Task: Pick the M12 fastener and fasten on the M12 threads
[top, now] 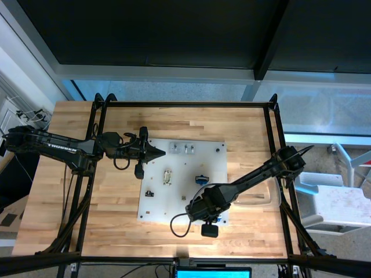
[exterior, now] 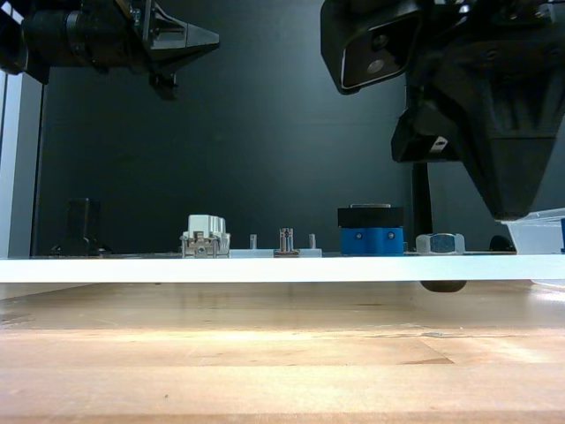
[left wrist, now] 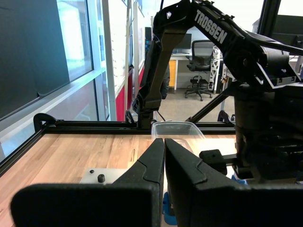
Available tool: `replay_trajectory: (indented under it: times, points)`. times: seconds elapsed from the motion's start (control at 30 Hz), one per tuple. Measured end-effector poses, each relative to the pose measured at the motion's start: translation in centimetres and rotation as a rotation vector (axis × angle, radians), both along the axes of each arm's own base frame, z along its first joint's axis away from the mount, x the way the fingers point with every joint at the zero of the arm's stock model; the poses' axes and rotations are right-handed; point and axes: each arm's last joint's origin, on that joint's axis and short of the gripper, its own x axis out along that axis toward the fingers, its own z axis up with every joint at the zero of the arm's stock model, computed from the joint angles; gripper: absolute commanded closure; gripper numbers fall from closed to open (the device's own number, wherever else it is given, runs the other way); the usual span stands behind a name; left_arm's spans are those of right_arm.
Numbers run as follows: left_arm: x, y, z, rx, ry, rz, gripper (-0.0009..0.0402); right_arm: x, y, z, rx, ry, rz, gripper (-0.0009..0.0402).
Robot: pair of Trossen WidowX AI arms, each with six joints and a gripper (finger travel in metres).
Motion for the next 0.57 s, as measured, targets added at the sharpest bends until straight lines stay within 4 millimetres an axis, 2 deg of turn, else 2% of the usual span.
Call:
replay_trajectory:
  times: [0.57]
  points:
    - [0.00,0.00,0.01,0.000,0.000,0.000,0.0393,-0.05,0.05,0.13,0.000,-0.003,-0.007,0.0393]
